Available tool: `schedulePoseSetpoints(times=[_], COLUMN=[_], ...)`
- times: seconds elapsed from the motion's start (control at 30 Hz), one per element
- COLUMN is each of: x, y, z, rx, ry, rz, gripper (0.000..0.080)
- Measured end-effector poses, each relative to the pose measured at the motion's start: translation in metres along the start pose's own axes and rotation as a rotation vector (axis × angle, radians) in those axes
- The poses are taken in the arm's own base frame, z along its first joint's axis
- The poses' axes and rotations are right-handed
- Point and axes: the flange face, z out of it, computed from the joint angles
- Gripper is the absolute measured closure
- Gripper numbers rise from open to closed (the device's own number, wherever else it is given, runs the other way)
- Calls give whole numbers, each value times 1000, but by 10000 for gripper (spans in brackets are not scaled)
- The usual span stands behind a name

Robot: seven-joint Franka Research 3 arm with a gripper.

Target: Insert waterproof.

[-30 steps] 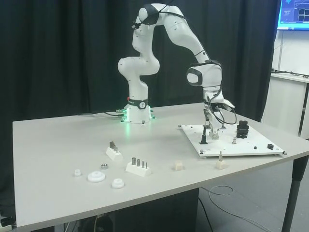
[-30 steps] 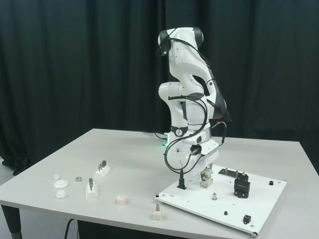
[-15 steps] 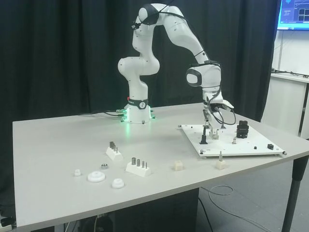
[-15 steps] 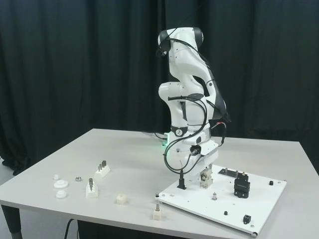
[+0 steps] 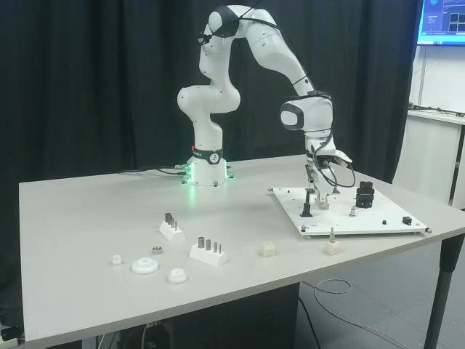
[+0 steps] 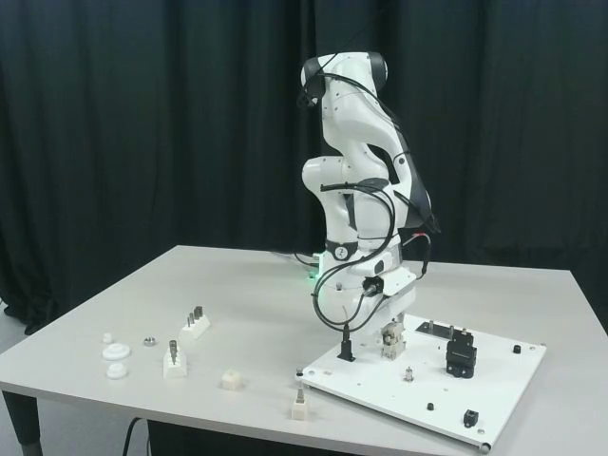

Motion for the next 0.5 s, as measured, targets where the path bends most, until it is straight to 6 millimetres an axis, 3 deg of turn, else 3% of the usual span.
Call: schedulePoseSetpoints(times=[0.5], x=[-1], y=[-2], z=[-3], rx=[-11], ry=[3], rz=[-16], gripper=[185])
